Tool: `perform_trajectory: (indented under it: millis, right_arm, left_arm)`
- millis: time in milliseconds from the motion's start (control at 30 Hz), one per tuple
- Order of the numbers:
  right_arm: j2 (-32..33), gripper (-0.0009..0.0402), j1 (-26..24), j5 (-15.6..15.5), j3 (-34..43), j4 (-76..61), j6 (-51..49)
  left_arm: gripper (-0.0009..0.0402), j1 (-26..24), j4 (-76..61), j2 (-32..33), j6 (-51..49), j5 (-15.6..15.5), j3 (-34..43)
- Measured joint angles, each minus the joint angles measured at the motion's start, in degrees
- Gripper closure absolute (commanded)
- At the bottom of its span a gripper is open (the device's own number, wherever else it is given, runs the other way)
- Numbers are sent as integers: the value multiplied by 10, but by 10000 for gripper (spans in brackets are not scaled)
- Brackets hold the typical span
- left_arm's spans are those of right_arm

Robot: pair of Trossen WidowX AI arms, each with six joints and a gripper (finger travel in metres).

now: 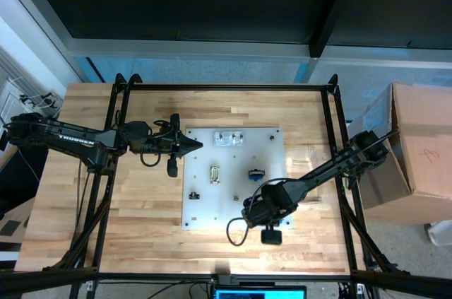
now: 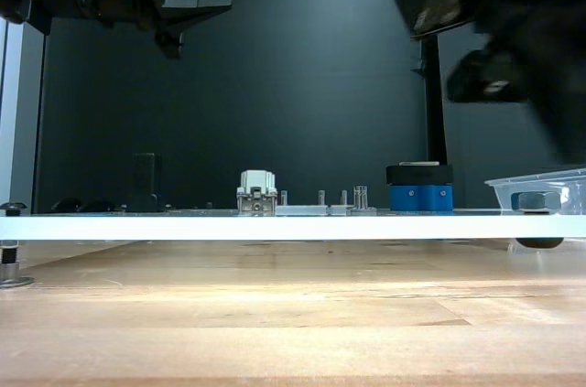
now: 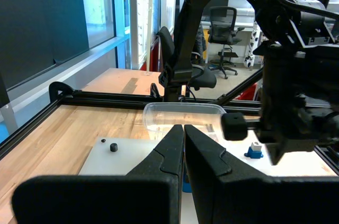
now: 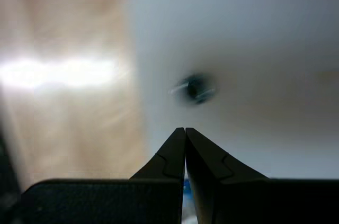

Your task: Unfasten the M12 nut and place it in the container

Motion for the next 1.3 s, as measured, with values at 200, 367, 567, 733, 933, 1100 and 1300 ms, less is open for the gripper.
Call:
perform_trajectory:
  millis: [200, 367, 567, 733, 933, 1100, 1300]
  right_arm:
    - [20, 393, -1, 1, -2, 33, 1]
    - [36, 393, 0, 1, -2, 44, 1]
    - [38, 393, -2, 17, -2, 46, 2]
    - [35, 393, -2, 47, -2, 12, 2]
    - [15, 393, -3, 150, 5, -21, 52]
    - [9, 393, -2, 111, 6, -22, 52]
    - [7, 393, -2, 27, 6, 2, 13]
  left_arm:
    - [393, 0, 0, 0, 0, 0, 0]
    - [393, 0, 0, 0, 0, 0, 0]
    - [393, 0, 0, 0, 0, 0, 0]
    - [393, 0, 0, 0, 0, 0, 0]
    - [393, 0, 0, 0, 0, 0, 0]
    - [393, 0, 0, 0, 0, 0, 0]
    - [393, 0, 0, 0, 0, 0, 0]
